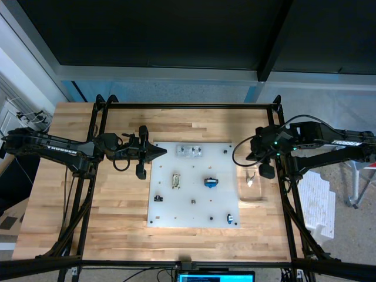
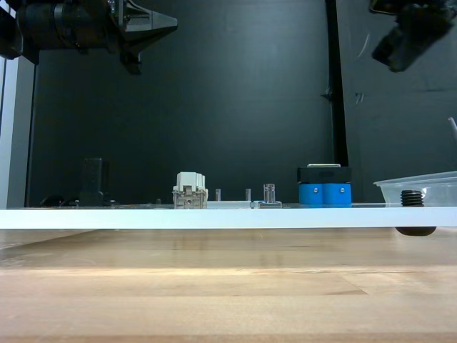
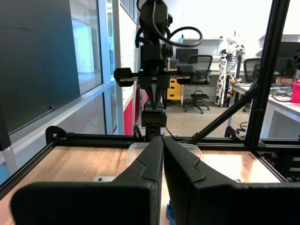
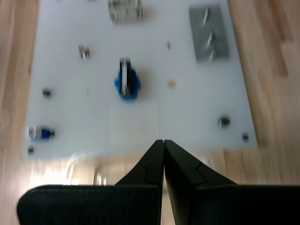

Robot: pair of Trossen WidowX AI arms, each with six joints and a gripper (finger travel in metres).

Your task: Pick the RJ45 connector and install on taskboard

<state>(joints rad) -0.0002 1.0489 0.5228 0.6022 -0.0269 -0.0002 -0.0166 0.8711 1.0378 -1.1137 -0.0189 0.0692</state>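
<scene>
Wooden and broadest of all: took in the tabletop (image 1: 117, 205) first, then the taskboard (image 1: 176, 205) lying flat and white at its middle, dotted with small blue, silver and black fittings. Found the left gripper (image 1: 163, 151) raised over the board's far left corner, nose pointing across toward the right arm, fingers (image 3: 150, 161) pressed together with nothing between them. Found the right gripper (image 1: 267, 170) raised as well, just off the board's right edge, tilted down and inward, fingers (image 4: 152, 164) likewise closed tip to tip and empty. Placed the clear shallow tray (image 1: 254, 200) on the wood just beside the board's right edge, apart from the board's fittings. Spotted the RJ45 connector (image 1: 250, 181) inside that tray, toward its far end: a tiny pale piece, not yet picked, not yet on the board. Judged the right gripper much the nearer, almost above the tray's far end, with the connector below the fingertips and slightly toward the table's near edge. Reckoned the left gripper well apart from it, the whole board between. Could not tell the connector's long axis, too small for that. Judged a parting of those closed right fingers necessary before any descent into the tray.
</scene>
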